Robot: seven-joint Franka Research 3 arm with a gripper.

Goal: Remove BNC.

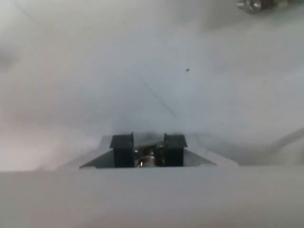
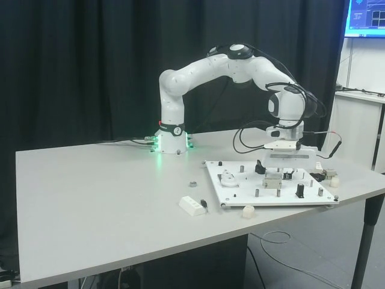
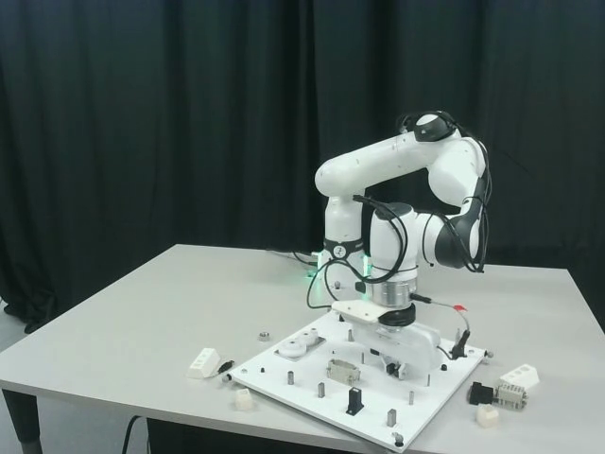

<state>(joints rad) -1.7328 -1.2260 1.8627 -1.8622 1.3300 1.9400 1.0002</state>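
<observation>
Right, arm is low over the white board (image 2: 240, 195), gripper (image 1: 148, 151) down near the board's far edge, roughly 12 o'clock from the grey fixture block (image 2: 272, 181) as seen from the front of the table (image 2: 90, 198).

Wrist view: the two black fingertips (image 1: 122, 149) stand a narrow gap apart with a small metallic part (image 1: 146, 156) sitting between them. My read is that's the BNC connector, but I can't confirm it's actually clamped; the pads may be touching it or just flanking it. Neither room view shows the tips.

Progress, as a judgement: approach is done, grasp is at or near contact. The connector looks seated on the board, so twist-unlock and pull-off are both not yet done.

Loose bits on the table: white block (image 2: 192, 205) at about 8 o'clock from the board, small white cube (image 2: 247, 211) by its near edge.
</observation>
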